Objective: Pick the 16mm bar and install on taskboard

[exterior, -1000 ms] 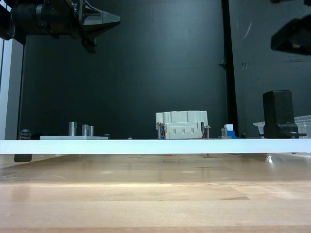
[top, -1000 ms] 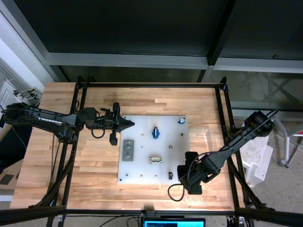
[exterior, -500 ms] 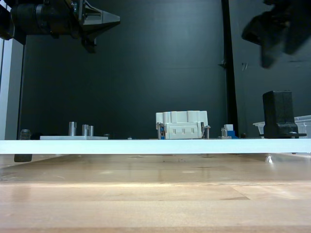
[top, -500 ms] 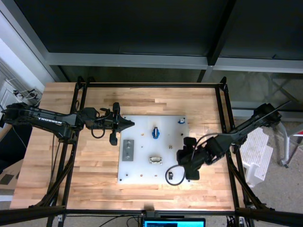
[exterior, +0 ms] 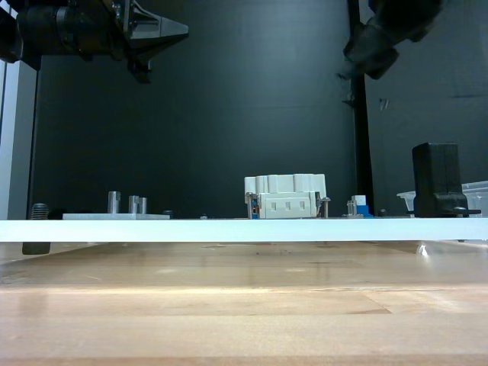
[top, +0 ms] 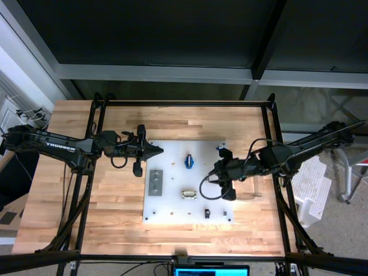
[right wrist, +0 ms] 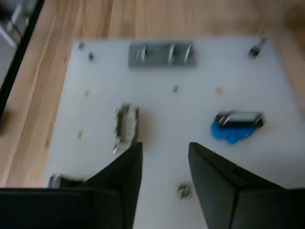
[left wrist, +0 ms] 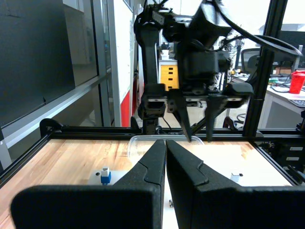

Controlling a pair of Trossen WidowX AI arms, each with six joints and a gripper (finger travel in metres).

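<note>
The taskboard [top: 172, 198] is a white square plate lying mid-table, also seen edge-on [exterior: 229, 230] and from above [right wrist: 190, 105]. I cannot make out the 16mm bar in any view. My right gripper [top: 218, 173] hovers high over the board's right half; it is open and empty [right wrist: 164, 148], as the left wrist view also shows [left wrist: 198, 138]. My left gripper [top: 158, 150] hangs shut above the board's far left corner [left wrist: 165, 143], holding nothing.
On the board sit a grey block [top: 156, 181] with three short pegs [right wrist: 162, 55], a blue knob [top: 189, 161], a white connector [top: 188, 195] and a small black part [top: 207, 214]. A clear tray [left wrist: 164, 140] lies right of the board.
My right arm has swung from beside the board's near right corner up and over the board's right half. The left arm has not moved.
</note>
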